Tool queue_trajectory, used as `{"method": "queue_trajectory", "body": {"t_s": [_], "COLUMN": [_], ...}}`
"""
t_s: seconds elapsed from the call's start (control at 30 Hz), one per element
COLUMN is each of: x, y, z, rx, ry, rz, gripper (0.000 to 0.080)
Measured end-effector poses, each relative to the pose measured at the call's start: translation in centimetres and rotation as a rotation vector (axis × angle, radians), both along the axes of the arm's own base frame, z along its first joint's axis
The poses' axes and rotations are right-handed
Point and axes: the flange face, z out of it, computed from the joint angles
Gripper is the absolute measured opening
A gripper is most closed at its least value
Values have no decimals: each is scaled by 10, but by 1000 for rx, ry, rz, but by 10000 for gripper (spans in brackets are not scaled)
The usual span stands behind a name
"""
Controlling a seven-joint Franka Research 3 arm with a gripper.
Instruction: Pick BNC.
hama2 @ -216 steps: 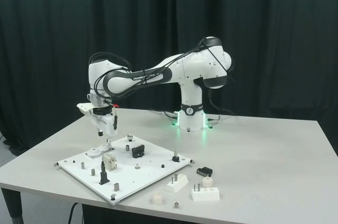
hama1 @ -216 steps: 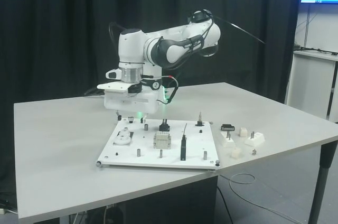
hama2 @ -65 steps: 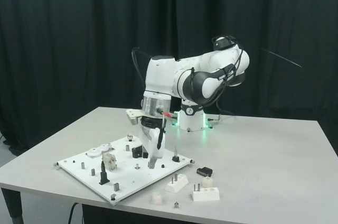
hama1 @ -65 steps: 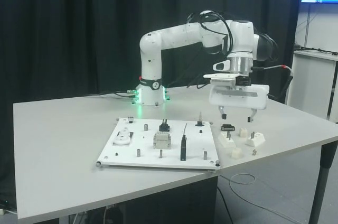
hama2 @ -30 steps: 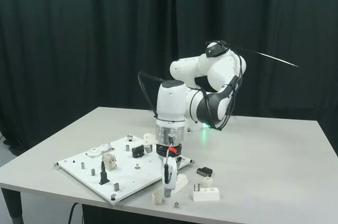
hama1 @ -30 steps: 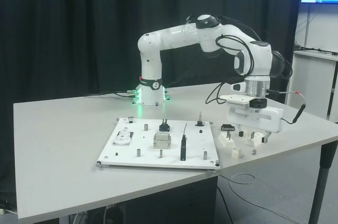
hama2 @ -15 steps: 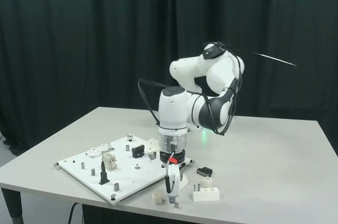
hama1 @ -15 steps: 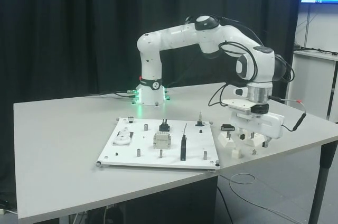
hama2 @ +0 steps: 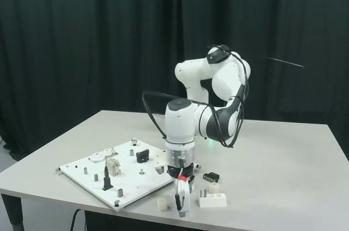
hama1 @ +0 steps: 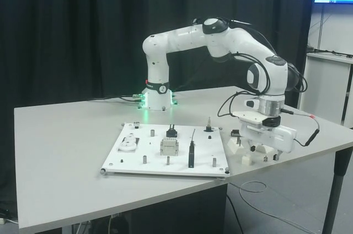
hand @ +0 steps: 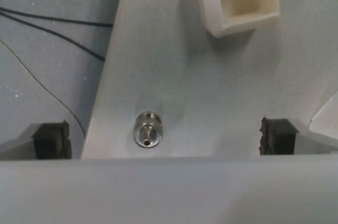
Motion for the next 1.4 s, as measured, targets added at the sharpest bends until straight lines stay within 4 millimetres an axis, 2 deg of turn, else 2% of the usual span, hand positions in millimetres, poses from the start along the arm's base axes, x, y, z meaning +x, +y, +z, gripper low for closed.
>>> {"method": "queue_trajectory", "body": {"t_s": [0.6,0.63,0.8,0.83,1.0,1.03,1.17,1.2,1.4], "x": [1,1,2,2,3,3,3,3,4], "y": [2,2,2,2,2,3,4,4,5], "z": [-19,-19,-20,-20,-20,-20,-20,-20,-18], "rx": [7,7,7,8,9,10,11,11,9], "ry": [10,9,5,5,5,5,4,4,1], "rz": [14,14,15,15,16,17,18,19,24], "gripper": [800,678,678,460,460,258,258,120,124]}}
